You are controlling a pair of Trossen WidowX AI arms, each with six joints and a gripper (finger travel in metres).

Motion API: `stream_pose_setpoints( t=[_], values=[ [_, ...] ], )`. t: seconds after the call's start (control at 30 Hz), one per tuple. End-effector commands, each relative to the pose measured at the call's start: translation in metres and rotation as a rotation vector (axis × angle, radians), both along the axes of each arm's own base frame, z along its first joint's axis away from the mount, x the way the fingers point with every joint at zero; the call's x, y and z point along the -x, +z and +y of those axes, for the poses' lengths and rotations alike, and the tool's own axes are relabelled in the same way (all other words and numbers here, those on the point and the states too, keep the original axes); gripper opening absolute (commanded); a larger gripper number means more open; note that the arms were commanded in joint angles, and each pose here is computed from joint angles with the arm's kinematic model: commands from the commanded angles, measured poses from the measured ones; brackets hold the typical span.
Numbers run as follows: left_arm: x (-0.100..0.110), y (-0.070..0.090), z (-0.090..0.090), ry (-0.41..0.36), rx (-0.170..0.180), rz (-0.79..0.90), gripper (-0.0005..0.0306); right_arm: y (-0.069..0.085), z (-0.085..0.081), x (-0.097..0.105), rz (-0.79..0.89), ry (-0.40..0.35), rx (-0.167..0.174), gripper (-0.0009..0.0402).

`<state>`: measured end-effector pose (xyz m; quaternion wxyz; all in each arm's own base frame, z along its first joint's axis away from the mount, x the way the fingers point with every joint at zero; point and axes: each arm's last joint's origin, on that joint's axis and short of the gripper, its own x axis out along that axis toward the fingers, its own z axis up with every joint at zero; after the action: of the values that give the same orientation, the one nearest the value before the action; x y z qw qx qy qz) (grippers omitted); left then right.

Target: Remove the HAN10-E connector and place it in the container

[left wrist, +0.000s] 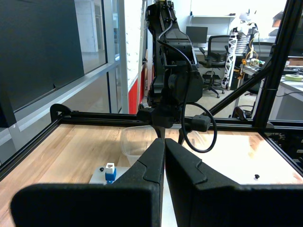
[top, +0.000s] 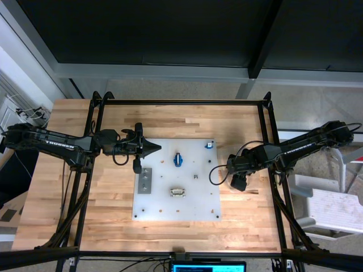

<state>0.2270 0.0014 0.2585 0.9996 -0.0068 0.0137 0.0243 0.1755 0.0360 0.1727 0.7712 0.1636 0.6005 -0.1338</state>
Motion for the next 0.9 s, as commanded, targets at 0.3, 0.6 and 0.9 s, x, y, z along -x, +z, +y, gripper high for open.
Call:
stream_pose_setpoints(
  t=[0.3, 0.6, 0.9],
  values=[
    [0.000, 0.000, 0.000, 0.000, 0.000, 0.000, 0.0000, 0.002, 0.000, 0.000, 0.002, 0.001, 0.000, 0.0243],
    [0.000, 0.000, 0.000, 0.000, 0.000, 0.000, 0.0000, 0.013, 0.001, -0.003, 0.009, 0.001, 0.002, 0.0243],
    [0.000, 0.000, 0.000, 0.000, 0.000, 0.000, 0.0000, 0.032, 0.001, -0.007, -0.003, 0.003, 0.001, 0.0243]
  ],
)
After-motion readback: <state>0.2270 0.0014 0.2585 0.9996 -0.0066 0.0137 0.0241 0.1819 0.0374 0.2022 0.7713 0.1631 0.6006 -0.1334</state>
